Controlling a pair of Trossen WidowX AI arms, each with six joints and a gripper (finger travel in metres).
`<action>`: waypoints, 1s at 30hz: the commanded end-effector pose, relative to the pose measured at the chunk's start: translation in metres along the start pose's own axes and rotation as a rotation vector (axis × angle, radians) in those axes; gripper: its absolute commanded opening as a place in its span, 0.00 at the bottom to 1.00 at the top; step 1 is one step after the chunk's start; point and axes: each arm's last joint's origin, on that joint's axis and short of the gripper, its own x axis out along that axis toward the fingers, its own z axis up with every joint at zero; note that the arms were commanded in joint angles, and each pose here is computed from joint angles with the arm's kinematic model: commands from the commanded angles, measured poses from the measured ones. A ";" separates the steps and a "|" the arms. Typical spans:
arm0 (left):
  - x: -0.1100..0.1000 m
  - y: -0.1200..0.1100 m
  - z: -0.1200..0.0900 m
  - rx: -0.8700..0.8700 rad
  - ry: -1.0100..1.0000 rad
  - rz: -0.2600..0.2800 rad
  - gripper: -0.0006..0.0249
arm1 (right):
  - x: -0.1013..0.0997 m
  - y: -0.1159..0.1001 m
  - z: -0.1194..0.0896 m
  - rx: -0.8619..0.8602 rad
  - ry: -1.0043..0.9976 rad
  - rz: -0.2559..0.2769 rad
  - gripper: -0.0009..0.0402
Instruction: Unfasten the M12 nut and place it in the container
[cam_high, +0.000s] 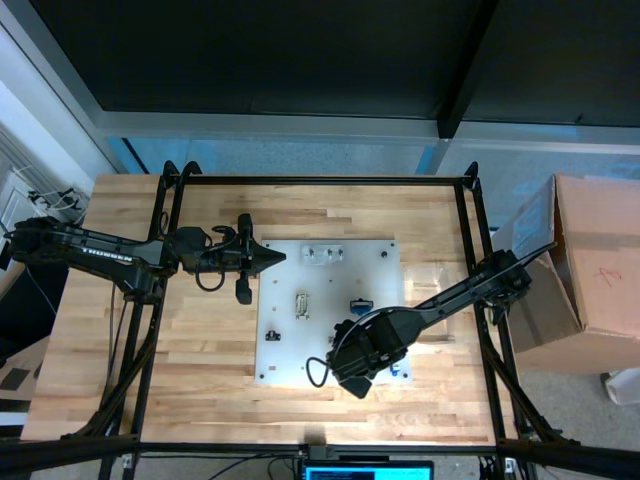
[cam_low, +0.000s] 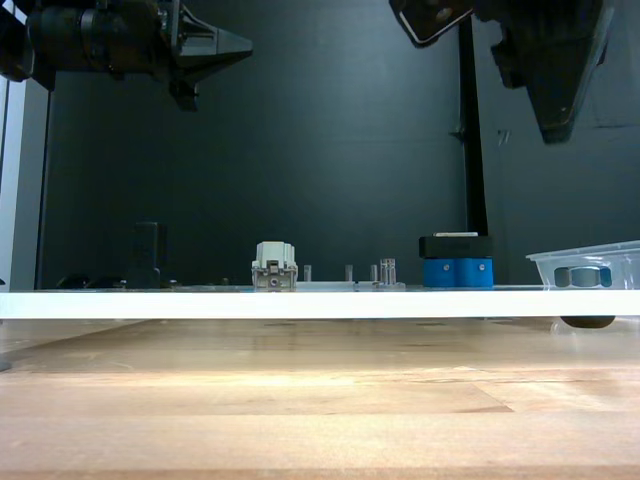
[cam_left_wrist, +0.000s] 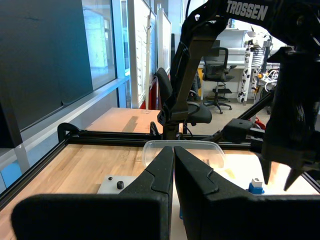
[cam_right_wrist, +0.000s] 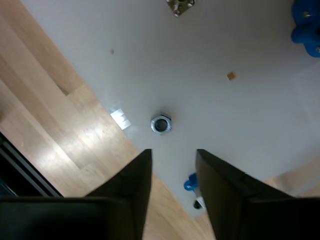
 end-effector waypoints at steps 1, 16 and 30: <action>0.000 0.000 0.000 0.000 0.000 0.000 0.02 | 0.010 0.004 0.000 -0.005 0.011 -0.022 0.46; 0.000 0.000 0.000 0.000 0.000 0.000 0.02 | 0.047 0.012 0.000 0.011 0.032 -0.059 0.61; 0.000 0.000 0.000 0.000 0.000 0.000 0.02 | 0.066 0.012 -0.005 0.034 0.025 -0.046 0.61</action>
